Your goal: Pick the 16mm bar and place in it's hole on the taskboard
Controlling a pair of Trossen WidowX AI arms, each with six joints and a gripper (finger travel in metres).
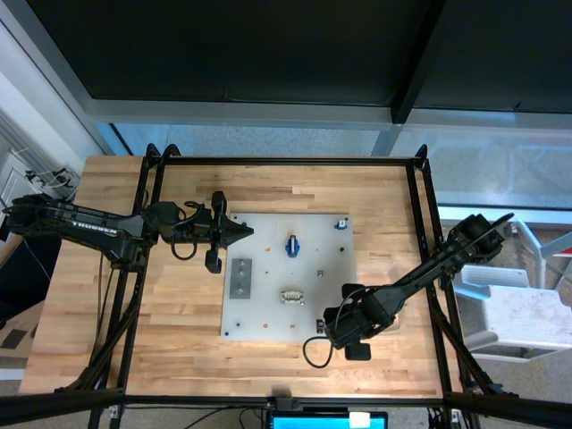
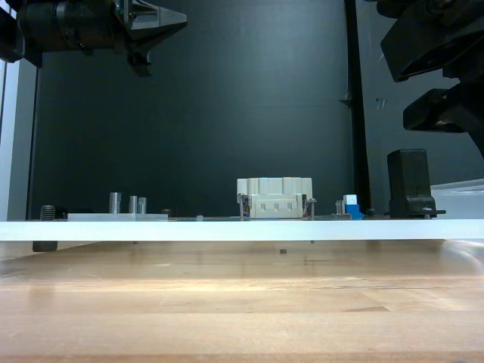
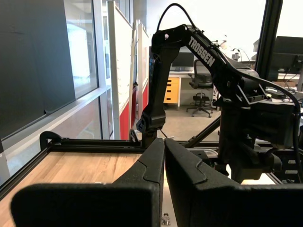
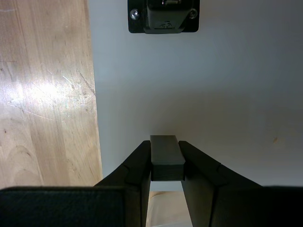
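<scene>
A dark grey square-ended bar is held in my right gripper, whose fingers are shut on its sides. It hangs above the white taskboard, near the board's edge and clear of any hole. In the high view the right gripper is over the board's near right part; the bar is hidden there. My left gripper hovers high over the board's far left corner, shut with nothing between its fingers. In the low view the left gripper sits well above the board.
On the board stand a grey block with short metal pegs, a blue part, a beige connector and a black mount. Bare wood lies beside the board. A black frame rail runs along the right.
</scene>
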